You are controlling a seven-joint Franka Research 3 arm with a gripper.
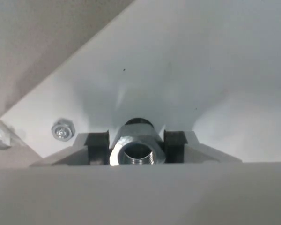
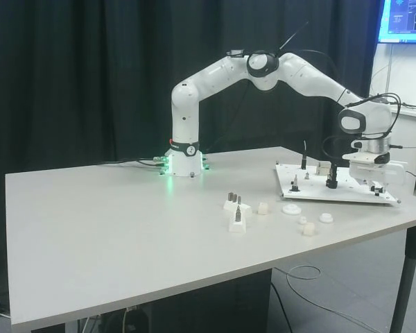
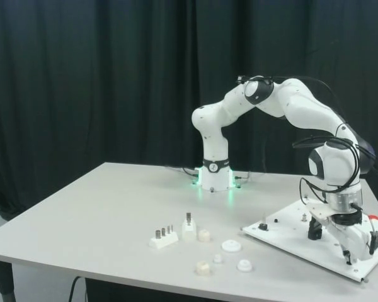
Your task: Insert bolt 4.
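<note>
Black curtain (image 2: 76,76) hung in folds across the whole rear of the room, floor to top of view. Grey table (image 2: 111,222) in front of it, plain flat top, black leg (image 2: 407,277) visible at one corner. Screen (image 2: 405,21) mounted high on a white wall (image 2: 402,69) beside the curtain, lit. Cable (image 2: 312,291) trailing loose over the grey floor (image 2: 347,305) beneath the table. Even overhead lighting, soft shadows on the tabletop. Green glow on the tabletop near the curtain.
</note>
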